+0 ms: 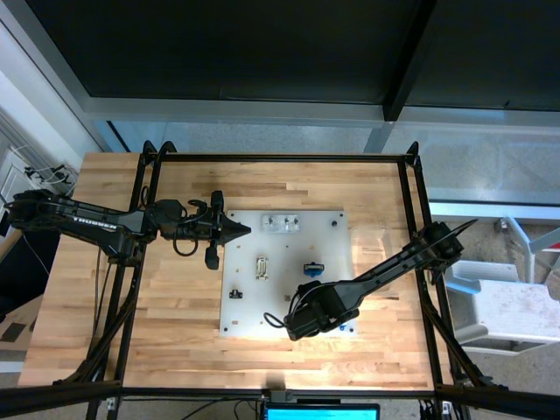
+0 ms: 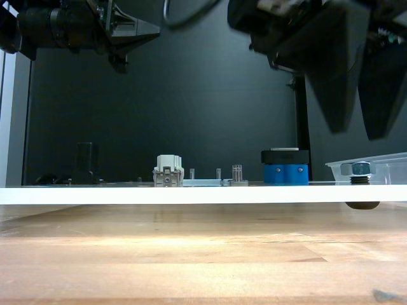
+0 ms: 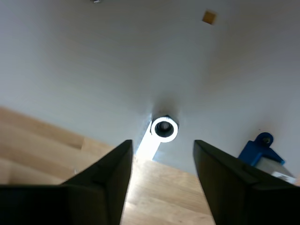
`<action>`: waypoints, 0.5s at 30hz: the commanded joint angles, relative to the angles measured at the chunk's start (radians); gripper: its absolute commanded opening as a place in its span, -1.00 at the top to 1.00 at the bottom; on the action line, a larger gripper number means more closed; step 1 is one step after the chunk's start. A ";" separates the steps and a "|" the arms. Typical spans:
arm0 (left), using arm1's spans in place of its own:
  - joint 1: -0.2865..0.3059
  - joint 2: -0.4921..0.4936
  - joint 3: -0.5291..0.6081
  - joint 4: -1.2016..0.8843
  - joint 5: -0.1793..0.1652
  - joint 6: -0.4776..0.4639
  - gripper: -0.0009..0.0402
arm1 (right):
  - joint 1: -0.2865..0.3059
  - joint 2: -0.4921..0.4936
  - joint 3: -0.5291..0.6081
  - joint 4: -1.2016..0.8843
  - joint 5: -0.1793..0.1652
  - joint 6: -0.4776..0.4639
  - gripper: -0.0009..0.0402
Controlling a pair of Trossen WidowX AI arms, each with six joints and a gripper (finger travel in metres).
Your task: Unfasten the M12 fastener and place in the container
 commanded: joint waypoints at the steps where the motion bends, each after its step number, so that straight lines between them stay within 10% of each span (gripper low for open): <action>1: 0.000 0.000 0.000 0.000 0.000 0.000 0.96 | -0.001 0.015 0.000 0.011 0.001 0.041 -0.15; 15: 0.000 0.000 0.000 0.000 0.000 0.000 0.96 | -0.018 0.064 -0.002 0.031 -0.011 0.068 -0.20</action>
